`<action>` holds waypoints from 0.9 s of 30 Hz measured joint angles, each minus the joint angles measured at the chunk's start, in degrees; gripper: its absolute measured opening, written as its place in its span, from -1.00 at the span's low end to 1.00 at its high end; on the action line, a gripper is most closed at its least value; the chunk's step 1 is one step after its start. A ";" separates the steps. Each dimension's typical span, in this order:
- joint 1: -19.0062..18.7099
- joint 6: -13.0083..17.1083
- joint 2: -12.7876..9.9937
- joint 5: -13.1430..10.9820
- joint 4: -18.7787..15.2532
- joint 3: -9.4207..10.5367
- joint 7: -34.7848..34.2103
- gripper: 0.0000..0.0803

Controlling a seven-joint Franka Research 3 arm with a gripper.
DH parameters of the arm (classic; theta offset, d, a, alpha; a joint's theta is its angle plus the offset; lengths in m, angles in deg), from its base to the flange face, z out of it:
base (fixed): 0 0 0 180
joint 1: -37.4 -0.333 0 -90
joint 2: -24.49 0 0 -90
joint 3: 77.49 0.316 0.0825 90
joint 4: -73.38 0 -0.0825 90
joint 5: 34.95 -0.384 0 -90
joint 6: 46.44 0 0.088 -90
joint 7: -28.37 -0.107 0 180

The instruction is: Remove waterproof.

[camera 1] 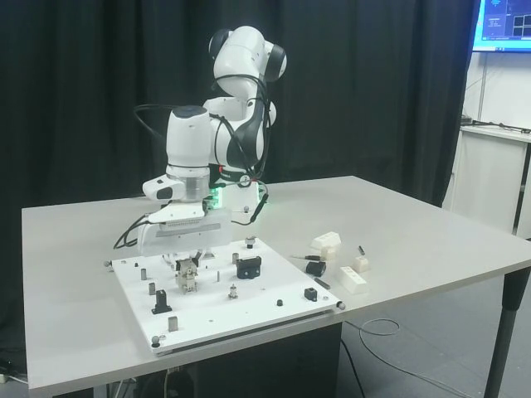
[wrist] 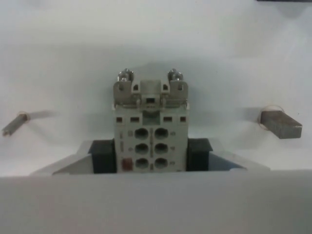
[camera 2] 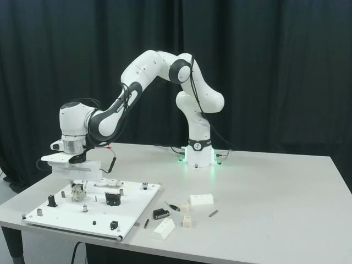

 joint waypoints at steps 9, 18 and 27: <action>0.01 -0.78 0.00 -0.02 0.45 -0.10 0.00 -0.23; 0.01 -0.96 0.00 -0.05 0.55 -0.14 0.00 -0.23; 0.01 -0.96 0.00 -0.06 0.56 -0.14 0.00 -0.23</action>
